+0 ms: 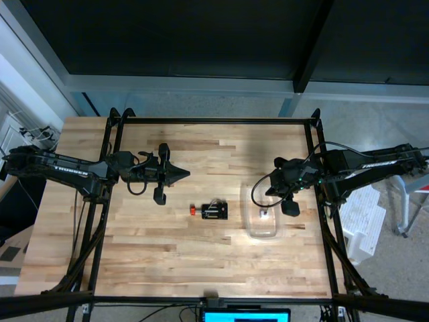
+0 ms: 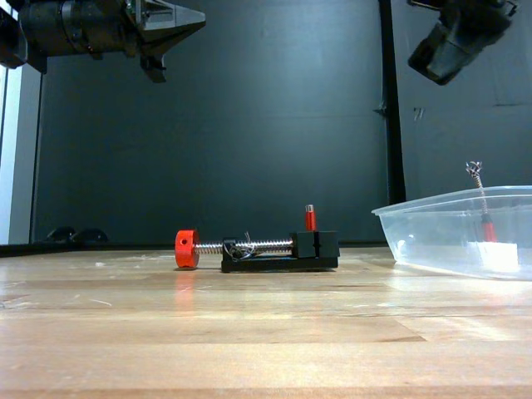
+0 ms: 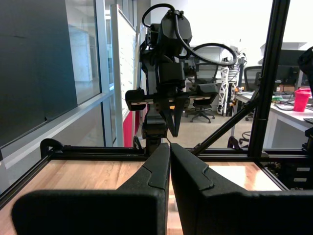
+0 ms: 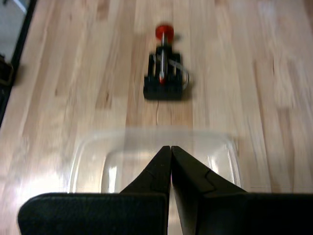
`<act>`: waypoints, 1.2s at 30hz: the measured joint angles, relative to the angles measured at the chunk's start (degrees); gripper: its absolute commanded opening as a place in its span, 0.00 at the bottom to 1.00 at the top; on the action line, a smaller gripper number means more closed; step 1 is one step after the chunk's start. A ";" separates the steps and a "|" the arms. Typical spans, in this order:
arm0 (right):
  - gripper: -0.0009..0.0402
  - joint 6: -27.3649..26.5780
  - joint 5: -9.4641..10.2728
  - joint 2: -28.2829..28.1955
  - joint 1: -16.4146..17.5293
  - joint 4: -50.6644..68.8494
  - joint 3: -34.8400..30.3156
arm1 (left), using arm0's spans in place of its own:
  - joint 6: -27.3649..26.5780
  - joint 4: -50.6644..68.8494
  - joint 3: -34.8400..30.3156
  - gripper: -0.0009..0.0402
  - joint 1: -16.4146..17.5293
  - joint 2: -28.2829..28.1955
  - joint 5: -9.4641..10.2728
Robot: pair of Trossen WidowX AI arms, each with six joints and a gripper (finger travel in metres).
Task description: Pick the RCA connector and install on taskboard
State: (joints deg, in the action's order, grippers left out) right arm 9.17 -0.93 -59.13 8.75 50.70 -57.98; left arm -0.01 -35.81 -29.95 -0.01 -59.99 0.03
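Near the middle of the wooden bench (image 1: pixel 167 248) lay the taskboard (image 2: pixel 278 249), a small black fixture with a red-orange knob (image 2: pixel 187 248) at its left end as the low view showed it. A silvery threaded rod ran from the knob into the block, and a short red pin (image 2: pixel 309 218) stood upright on top.

To the right of the taskboard, apart from it, sat a clear plastic tray (image 2: pixel 416 229) with rounded corners. The RCA connector (image 2: pixel 499 256), a small whitish piece, rested on the tray's floor. From the high view it showed as a pale speck (image 1: pixel 265 214) near the tray's middle. A thin red-and-wire part rose beside it above the rim.

The right gripper (image 4: pixel 170 148) hung well above the tray, angled down and towards the taskboard. Its fingers were pressed together with nothing between them. In its own camera the fingertips lay over the tray's edge nearest the taskboard, which was ahead on bare wood.

The left gripper (image 3: pixel 169 145) was held high over the left half of the bench, level, pointing across at the right arm. Its fingers were likewise closed on nothing, and it was well away from both the taskboard and the tray.
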 measured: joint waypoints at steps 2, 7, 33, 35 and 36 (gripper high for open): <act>0.02 1.16 -0.02 -0.55 0.72 3.43 -0.70 | 0.00 0.00 0.00 0.02 0.00 0.00 0.00; 0.02 4.00 -1.29 -1.66 2.84 9.09 -0.83 | 0.00 -0.02 0.00 0.02 0.00 0.00 0.00; 0.43 8.63 -4.33 -8.90 6.62 5.53 5.09 | 0.00 -0.02 0.02 0.02 0.00 0.00 0.02; 0.45 9.77 -5.46 -8.92 7.06 3.82 6.38 | 0.00 0.00 0.00 0.02 0.00 0.00 0.02; 0.46 10.25 -5.57 -8.90 7.23 3.10 7.06 | 0.00 -0.02 0.02 0.02 0.00 0.00 0.02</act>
State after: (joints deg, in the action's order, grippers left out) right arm 19.42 -6.50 -68.03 15.99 53.80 -50.92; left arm -0.01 -35.83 -29.93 -0.01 -59.99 0.05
